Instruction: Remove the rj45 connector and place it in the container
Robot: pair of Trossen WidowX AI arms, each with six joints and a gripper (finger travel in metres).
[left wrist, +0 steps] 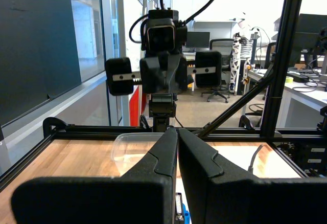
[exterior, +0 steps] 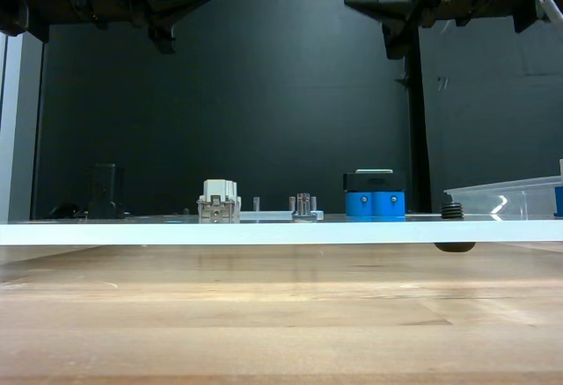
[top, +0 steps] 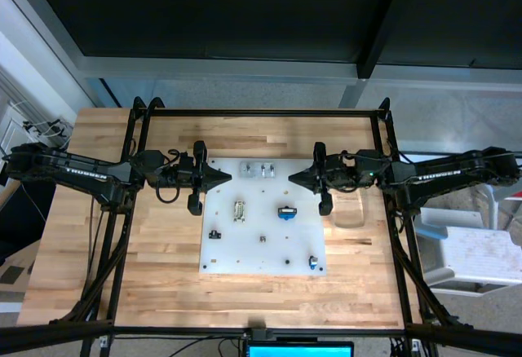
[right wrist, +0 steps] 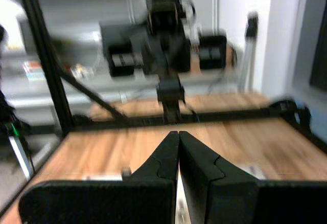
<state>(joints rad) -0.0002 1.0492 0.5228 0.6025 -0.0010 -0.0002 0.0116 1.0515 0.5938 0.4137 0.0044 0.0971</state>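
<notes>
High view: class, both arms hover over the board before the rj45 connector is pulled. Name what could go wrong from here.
1. Several small parts crowd the white board. The shut left claw or shut right claw, both hovering above its far edge, might descend on the wrong one.
2. The container is see-through and lies beside the board, under the right arm; a descending arm could knock it aside.
</notes>
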